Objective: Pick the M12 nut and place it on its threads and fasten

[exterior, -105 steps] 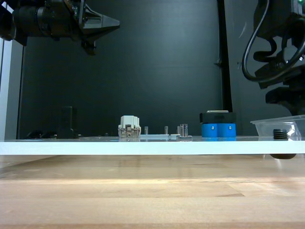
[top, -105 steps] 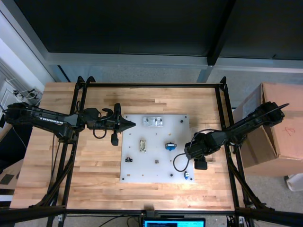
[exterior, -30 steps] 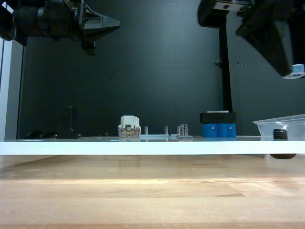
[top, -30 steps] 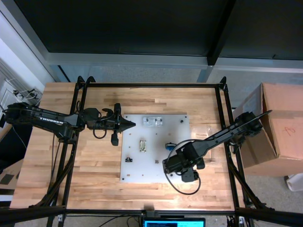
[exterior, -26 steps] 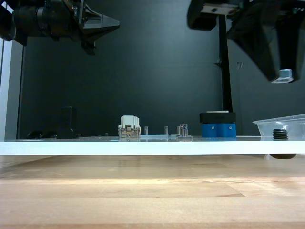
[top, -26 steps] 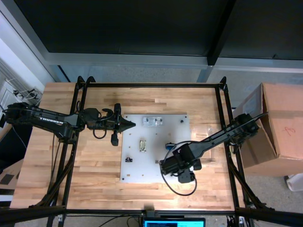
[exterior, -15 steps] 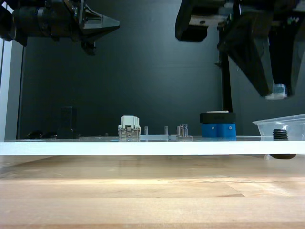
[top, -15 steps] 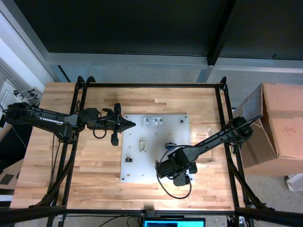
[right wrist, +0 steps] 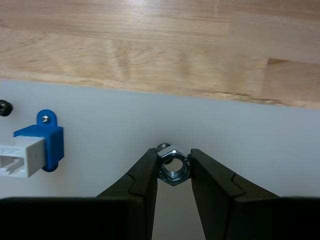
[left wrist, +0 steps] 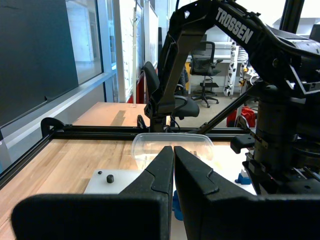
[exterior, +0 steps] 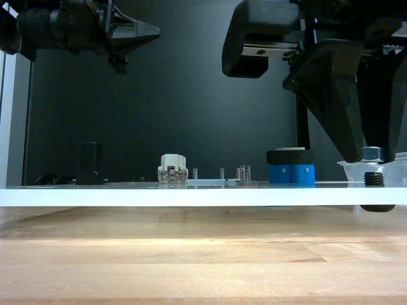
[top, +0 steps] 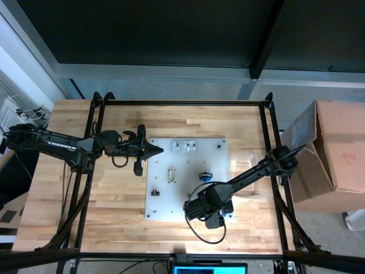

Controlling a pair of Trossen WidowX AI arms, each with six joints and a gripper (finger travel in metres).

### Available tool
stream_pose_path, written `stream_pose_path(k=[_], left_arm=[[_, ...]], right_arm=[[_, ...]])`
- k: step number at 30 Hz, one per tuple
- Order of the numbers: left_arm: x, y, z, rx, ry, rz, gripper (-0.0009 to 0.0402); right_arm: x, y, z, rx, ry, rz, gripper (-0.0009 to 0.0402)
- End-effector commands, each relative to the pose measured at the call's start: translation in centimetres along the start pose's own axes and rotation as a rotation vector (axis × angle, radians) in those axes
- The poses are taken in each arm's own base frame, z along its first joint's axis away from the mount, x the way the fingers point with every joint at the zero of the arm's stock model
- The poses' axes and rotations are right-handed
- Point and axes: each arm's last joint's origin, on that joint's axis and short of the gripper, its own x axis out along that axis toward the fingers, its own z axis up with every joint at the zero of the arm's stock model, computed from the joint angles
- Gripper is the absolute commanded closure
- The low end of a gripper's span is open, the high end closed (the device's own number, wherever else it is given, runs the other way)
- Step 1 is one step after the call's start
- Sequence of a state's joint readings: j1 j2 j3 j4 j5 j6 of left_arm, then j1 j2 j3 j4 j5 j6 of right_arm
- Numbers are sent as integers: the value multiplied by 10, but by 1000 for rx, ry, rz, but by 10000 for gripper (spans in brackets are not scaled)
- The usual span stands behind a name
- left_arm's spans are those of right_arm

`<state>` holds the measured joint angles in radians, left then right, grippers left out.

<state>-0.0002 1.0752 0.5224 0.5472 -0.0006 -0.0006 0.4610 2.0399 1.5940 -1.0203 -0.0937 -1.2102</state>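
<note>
From above: the right claw [top: 213, 217] is down over the white board [top: 171, 194] at about its 5 o'clock corner, and the arm covers the stud there, so I can't spot the nut from up here. The clear tray [top: 244, 158] sits off the board's 3 o'clock side. The left claw [top: 155, 150] hangs at the board's 10 o'clock edge, well apart from all that.

From table level: the nut [exterior: 372, 152] is pinched in the right claw [exterior: 367, 150] over at 3 o'clock, just above the black ribbed stud [exterior: 374, 179] and roughly in line with it. It's clear of it, not on the threads yet. The left claw [exterior: 149, 28] is high up at 10 o'clock.

Left wrist cam: the left claw [left wrist: 173, 150] has its fingers pressed together on nothing.

Right wrist cam: the right claw [right wrist: 173, 167] is closed down onto the nut [right wrist: 173, 169], one finger [right wrist: 145, 175] on each side, with the hole facing the camera. The board [right wrist: 250, 150] and a blue connector [right wrist: 42, 145] are below, with the wooden table [right wrist: 150, 40] beyond.

My take: the nut is tiny, light, hard and slick steel. It won't squash, but it could pivot or pop out. Gripping across opposite flats, like this, looks like the right hold to me. It needs to be kept level or it'll cross-thread.
</note>
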Motion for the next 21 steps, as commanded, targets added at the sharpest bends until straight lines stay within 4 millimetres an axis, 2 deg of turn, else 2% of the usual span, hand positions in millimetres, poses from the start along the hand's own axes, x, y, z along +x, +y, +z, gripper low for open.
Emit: stream_pose_path(k=[1,11,21], left_arm=[[0,0,0,0,0,0,393],[0,0,0,0,-1,0,393],[0,0,0,0,-1,0,393]], right_arm=[[1,1,0,1,2,7,384],[2,2,0,0,-1,10,384],[13,-1,0,26,1,18,384]])
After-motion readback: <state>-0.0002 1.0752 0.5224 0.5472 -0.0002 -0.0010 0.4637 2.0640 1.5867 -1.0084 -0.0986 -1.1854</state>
